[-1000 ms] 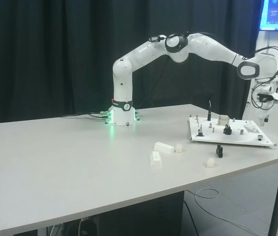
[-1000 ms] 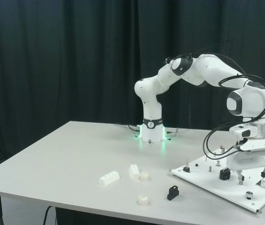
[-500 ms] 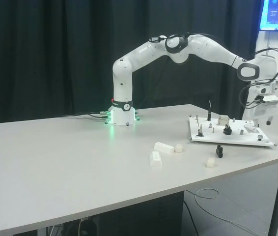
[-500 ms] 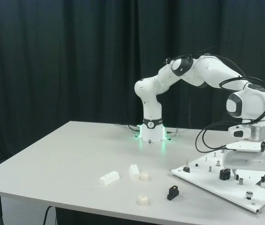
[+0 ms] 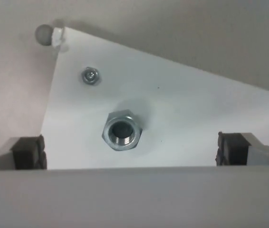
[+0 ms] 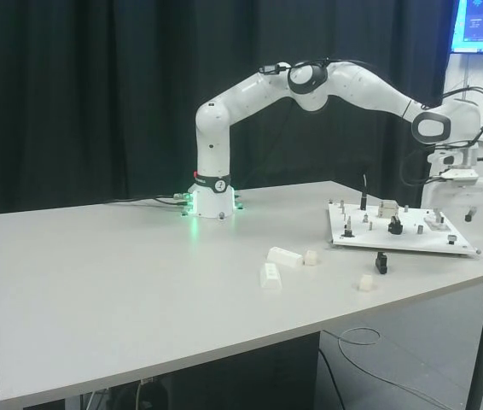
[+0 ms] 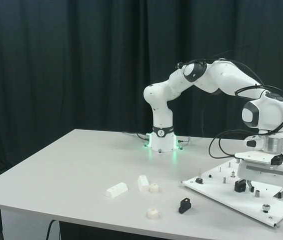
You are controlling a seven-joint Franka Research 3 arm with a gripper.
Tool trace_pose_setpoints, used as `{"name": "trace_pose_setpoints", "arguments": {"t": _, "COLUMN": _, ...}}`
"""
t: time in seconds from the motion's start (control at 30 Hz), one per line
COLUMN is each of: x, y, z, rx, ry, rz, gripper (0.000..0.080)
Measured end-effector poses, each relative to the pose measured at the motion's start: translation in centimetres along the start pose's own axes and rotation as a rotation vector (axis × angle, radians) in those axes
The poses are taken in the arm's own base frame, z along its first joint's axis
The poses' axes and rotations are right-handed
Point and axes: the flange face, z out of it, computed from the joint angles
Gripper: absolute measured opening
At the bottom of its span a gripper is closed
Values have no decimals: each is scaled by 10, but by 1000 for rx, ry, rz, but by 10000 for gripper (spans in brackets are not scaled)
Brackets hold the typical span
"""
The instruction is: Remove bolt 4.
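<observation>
**Gripper hangs over the board's corner, fingers wide and empty**

The white arm (image 6: 310, 81) reaches from its green-lit base (image 6: 210, 203) across the grey table (image 6: 139, 265) and holds its gripper (image 7: 266, 192) above the far end of the white board (image 7: 216, 192), where the small fasteners stand upright in their holes. The wrist view looks straight down on one corner of that board: a large hex nut (image 5: 120, 130) with an open threaded bore sits between the two black fingertips (image 5: 28, 152), which stand wide apart on either side of it and touch nothing. A smaller hex-headed bolt (image 5: 91, 75) lies nearer the corner, beside the board's corner post (image 5: 48, 34). No numbers show on the board, so which fastener is bolt 4 cannot be told; the camera's aim suggests it is one of these two.

The spread of the fingers reads as readiness to come down around a head and close on it; the height above the board leaves room to line up first. Well apart from the work, several white blocks (image 6: 282, 256) and a black piece (image 6: 381, 262) lie loose on the table between the board and the near edge.
</observation>
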Motion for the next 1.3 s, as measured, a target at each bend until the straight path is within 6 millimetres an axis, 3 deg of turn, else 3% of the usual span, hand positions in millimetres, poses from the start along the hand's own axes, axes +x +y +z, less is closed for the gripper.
{"name": "trace_pose_setpoints", "arguments": {"t": 1.3, "x": -10, "y": 4, "z": 34, "rx": -13, "ry": -23, "rz": 326, "gripper": 800}}
